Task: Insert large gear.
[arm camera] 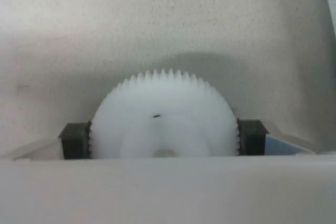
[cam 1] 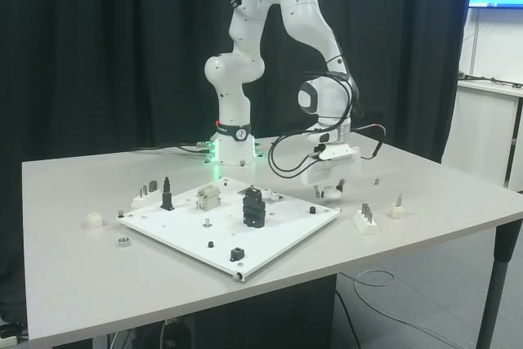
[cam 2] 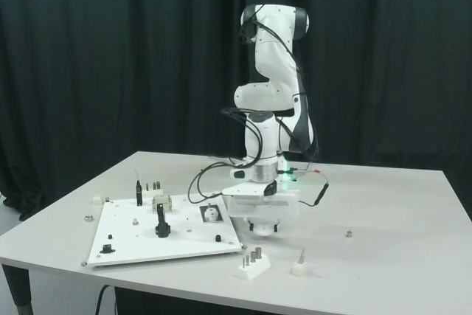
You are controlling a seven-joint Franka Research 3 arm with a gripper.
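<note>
**Q:** What is your gripper doing right now?

**A:** My gripper [arm camera: 164,139] is clamping a large white gear [arm camera: 163,115]. In the wrist view, my two black finger pads [arm camera: 74,140] are pressing against opposite sides of the gear's toothed rim. The gear is sitting flat between them, and its round centre hole is showing.

**Q:** Where is the gear in the scene?

**A:** I am holding it low over the grey table [cam 1: 73,177], just off the right corner of the white assembly board [cam 1: 265,239]. In the first room view my gripper [cam 1: 329,190] is hanging just beside that corner. I cannot tell whether the gear is touching the table.

**Q:** What is lying around you?

**A:** The board is carrying a tall black block [cam 1: 253,207] near its middle, a black post [cam 1: 167,196] toward its far left, and a small black piece [cam 1: 238,253] near its front corner. To my right, a small white stand with grey pins [cam 1: 366,220] and a second small white holder [cam 1: 397,209] are resting on the table. A small white block [cam 1: 95,220] is sitting left of the board.

**Q:** And the arm itself?

**A:** My white arm [cam 2: 269,79] is arching up from its base at the far side of the table and bending down over the gear. Green light [cam 1: 214,153] is glowing at the base.
</note>
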